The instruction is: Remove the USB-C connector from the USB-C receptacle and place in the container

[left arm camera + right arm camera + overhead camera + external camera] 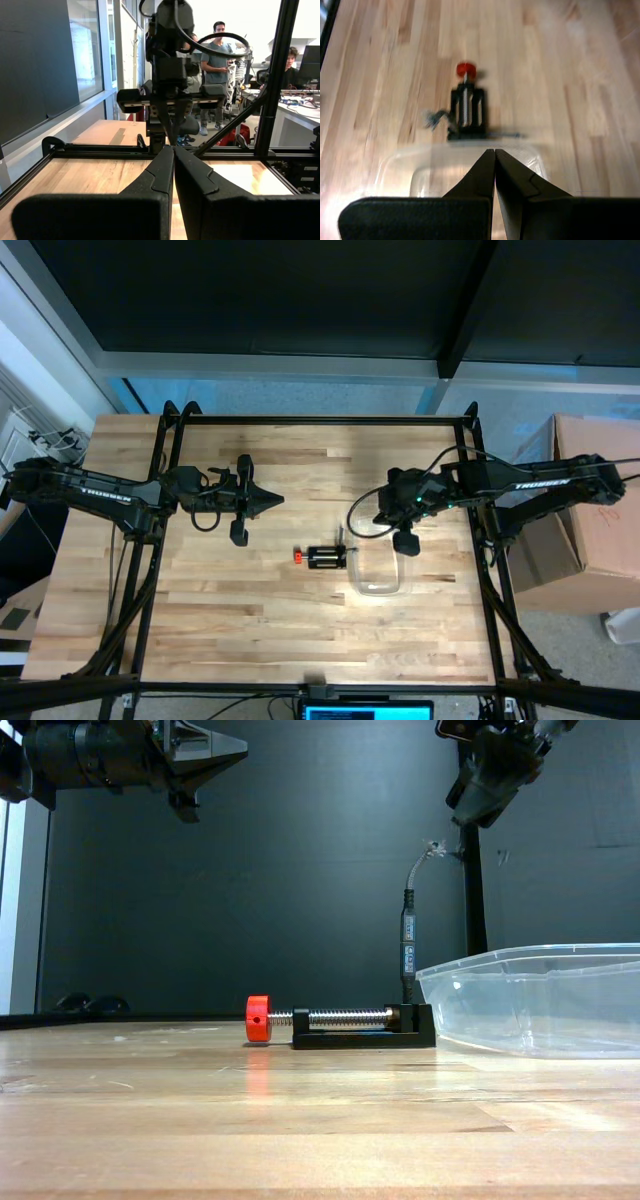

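The USB-C connector [407,948] stands upright in its receptacle at the end of a small black vise [360,1025] with a red knob [258,1018]; a short cable stub curls off its top. From above, the connector [341,537] lies just left of the clear plastic container [381,585]. My right gripper [381,517] hangs shut and empty over the container's far edge, above and right of the connector. In the right wrist view the vise [466,107] lies beyond the shut fingertips [490,156]. My left gripper [276,500] is shut, held high, left of the vise.
A black frame [320,420] borders the wooden table [250,630]. A cardboard box [590,530] stands off the table's right side. The left wrist view looks across at the right arm [170,60], with people and desks beyond.
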Motion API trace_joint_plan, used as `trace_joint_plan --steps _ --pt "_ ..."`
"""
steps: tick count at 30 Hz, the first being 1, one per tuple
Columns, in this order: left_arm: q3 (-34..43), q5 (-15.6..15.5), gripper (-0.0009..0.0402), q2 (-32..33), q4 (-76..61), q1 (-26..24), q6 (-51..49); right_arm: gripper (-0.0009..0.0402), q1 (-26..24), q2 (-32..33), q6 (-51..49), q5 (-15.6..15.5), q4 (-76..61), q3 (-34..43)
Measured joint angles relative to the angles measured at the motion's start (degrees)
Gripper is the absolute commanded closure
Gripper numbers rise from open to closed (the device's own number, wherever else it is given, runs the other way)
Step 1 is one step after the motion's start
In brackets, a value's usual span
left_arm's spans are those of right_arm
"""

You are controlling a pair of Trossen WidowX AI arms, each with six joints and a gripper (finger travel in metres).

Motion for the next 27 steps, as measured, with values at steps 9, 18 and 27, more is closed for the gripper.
trace_joint_plan --steps 9,18,27 --pt "0.0 0.0 0.0393 0.0 0.0 0.0 0.0 0.0393 4.5 10.6 2.4 0.2 -12.3 11.9" --pt "0.0 0.0 0.0393 0.0 0.0 0.0 0.0 0.0372 7.5 19.0 3.7 1.4 -19.4 21.2" --pt "0.0 0.0 0.0393 0.0 0.0 0.0 0.0 0.0328 8.2 22.3 6.8 1.5 -19.6 22.4"
